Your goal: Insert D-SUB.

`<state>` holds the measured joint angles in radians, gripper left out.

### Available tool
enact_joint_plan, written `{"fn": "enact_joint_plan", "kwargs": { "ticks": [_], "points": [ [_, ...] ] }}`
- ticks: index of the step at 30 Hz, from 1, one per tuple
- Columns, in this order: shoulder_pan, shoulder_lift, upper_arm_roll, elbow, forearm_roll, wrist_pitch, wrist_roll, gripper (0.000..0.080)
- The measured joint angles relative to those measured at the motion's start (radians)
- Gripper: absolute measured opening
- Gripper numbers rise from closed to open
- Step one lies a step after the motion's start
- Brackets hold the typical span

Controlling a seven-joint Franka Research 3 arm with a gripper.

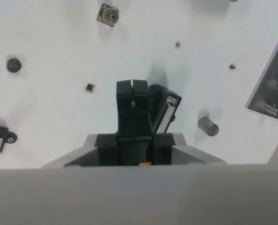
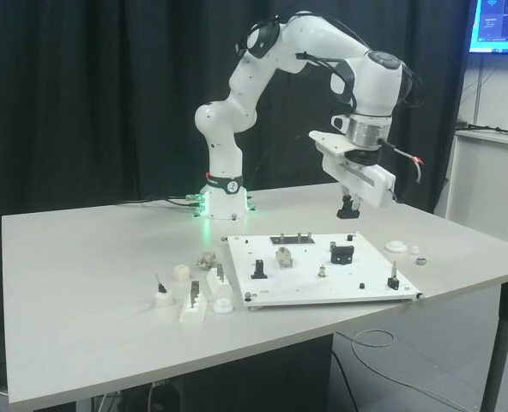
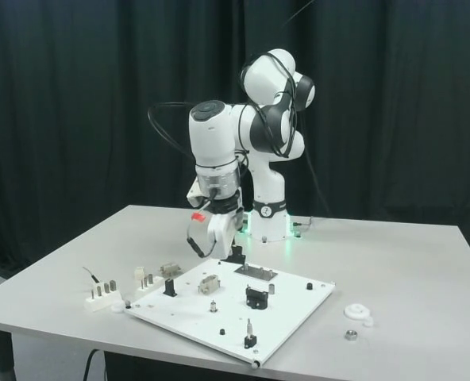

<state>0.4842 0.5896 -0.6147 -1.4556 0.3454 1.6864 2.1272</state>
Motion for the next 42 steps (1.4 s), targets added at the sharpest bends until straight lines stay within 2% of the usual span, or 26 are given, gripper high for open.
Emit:
{"fn": "enact_joint_plan", "kwargs": {
  "ticks": [23,33,42],
  "points": [
    [0.001,-0.020,0.004,-0.056,-0.002,-0.004,0.104,0.0149],
    [0.004,-0.054,0.004,-0.129,-0.004,0.024,0.119,0.0149],
    [0.028,-0.099,0.004,-0.223,-0.003,0.087,0.132,0.0149]
  ]
}}
